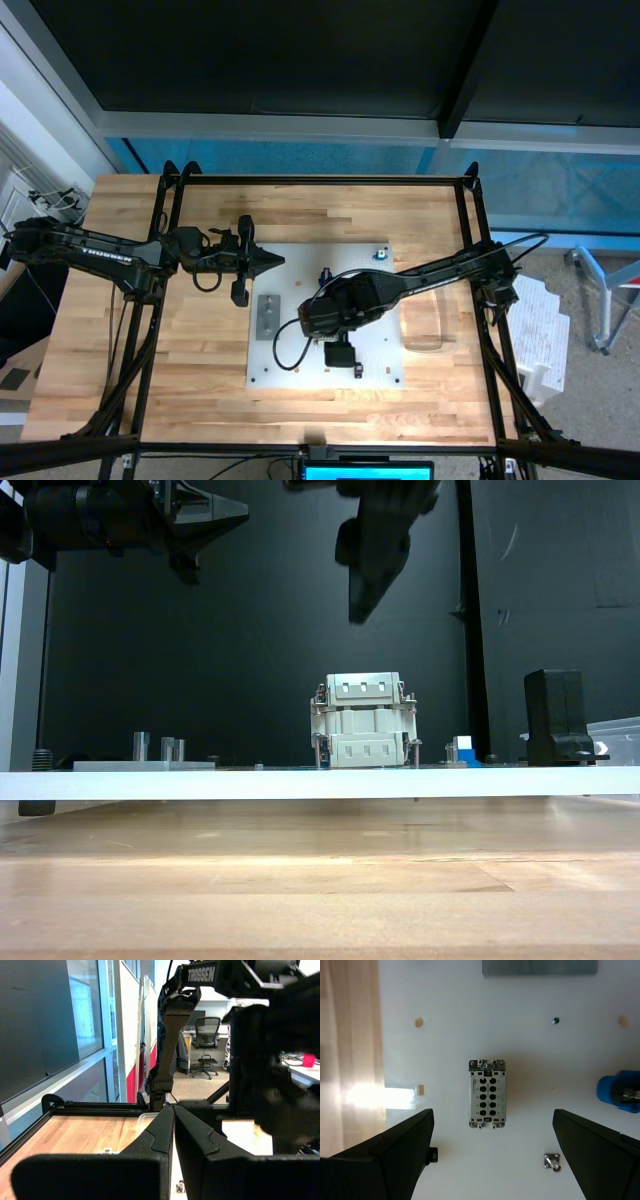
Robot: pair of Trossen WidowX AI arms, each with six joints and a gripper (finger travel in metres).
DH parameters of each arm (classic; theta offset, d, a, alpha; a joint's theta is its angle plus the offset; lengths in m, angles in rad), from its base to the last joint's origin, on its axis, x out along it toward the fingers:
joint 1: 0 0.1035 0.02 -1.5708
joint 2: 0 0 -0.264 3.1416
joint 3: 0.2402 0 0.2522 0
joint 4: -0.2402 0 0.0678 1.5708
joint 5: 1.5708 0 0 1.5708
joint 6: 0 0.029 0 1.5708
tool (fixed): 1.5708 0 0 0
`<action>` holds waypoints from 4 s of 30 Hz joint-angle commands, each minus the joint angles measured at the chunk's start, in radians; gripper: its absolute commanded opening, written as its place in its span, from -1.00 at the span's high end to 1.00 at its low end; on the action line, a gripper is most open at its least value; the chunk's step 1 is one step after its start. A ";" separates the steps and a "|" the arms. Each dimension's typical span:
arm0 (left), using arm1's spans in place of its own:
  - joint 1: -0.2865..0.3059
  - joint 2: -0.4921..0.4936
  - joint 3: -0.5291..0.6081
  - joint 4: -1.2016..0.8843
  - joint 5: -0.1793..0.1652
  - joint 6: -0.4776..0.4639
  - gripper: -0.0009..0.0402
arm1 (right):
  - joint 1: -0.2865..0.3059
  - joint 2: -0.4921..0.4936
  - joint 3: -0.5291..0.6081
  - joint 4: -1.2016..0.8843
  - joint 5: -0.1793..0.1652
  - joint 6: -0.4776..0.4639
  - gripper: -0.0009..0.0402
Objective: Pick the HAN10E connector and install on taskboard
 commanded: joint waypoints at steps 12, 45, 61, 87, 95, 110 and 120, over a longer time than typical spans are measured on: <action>0.000 0.000 0.000 0.000 0.000 0.000 0.95 | 0.001 -0.057 -0.011 0.000 0.000 0.001 -0.54; 0.000 0.000 0.000 0.000 0.000 0.000 0.95 | -0.209 -0.726 -0.832 0.777 0.000 -0.115 0.95; 0.000 0.000 0.000 0.000 0.000 0.000 0.95 | -0.264 -0.972 -1.139 1.180 -0.003 -0.205 0.96; 0.000 0.000 0.000 0.000 0.000 0.000 0.95 | -0.296 -1.043 -1.315 1.553 -0.083 -0.183 0.96; 0.000 0.000 0.000 0.000 0.000 0.000 0.95 | -0.297 -1.043 -1.317 1.553 -0.078 -0.182 0.96; 0.000 0.000 0.000 0.000 0.000 0.000 0.95 | -0.297 -1.043 -1.344 1.580 -0.079 -0.178 0.96; 0.000 0.000 0.000 0.000 0.000 0.000 0.95 | -0.295 -1.043 -1.389 1.631 -0.053 -0.153 0.96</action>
